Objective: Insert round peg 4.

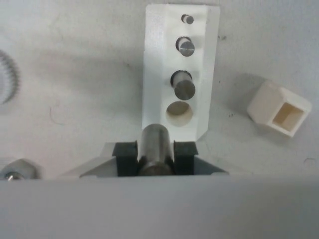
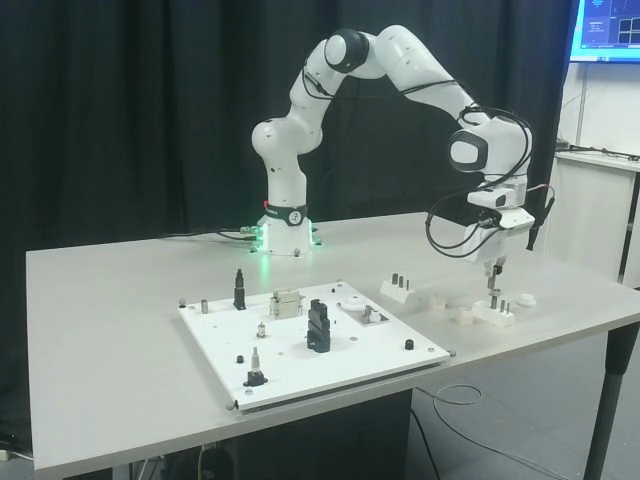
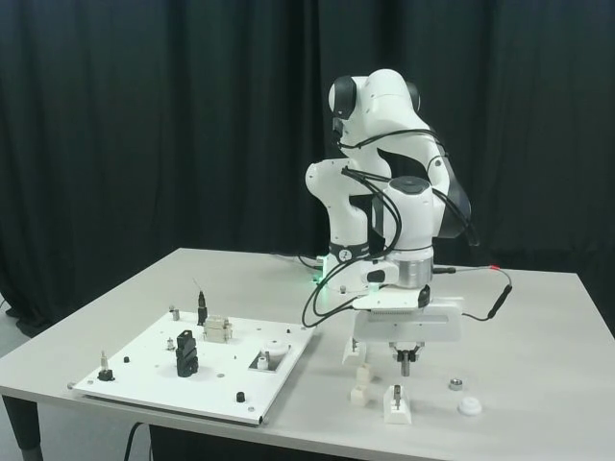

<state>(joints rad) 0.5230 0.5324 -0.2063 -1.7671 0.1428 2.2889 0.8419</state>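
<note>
My gripper [image 1: 156, 155] is shut on a grey round peg [image 1: 155, 148], held upright between the black fingers [image 1: 125, 158]. Just beyond the peg's tip lies a white peg holder block [image 1: 178, 69] with a row of holes. Three of them hold grey pegs, the largest of these [image 1: 183, 88] beside the one open hole [image 1: 179, 112]. In the first room view the gripper [image 2: 493, 266] hangs above the block [image 2: 497, 312] near the table's right edge, the peg [image 2: 492, 272] pointing down. In the second room view the peg [image 3: 405, 364] hovers over the block [image 3: 397, 404].
A white cube with a square socket [image 1: 278, 108] lies close beside the block. A white gear [image 1: 6, 77] rests nearby. A white assembly board [image 2: 312, 340] with black and grey fixtures sits mid-table. Another small white holder [image 2: 401, 290] and a white disc [image 2: 524, 297] lie around the block.
</note>
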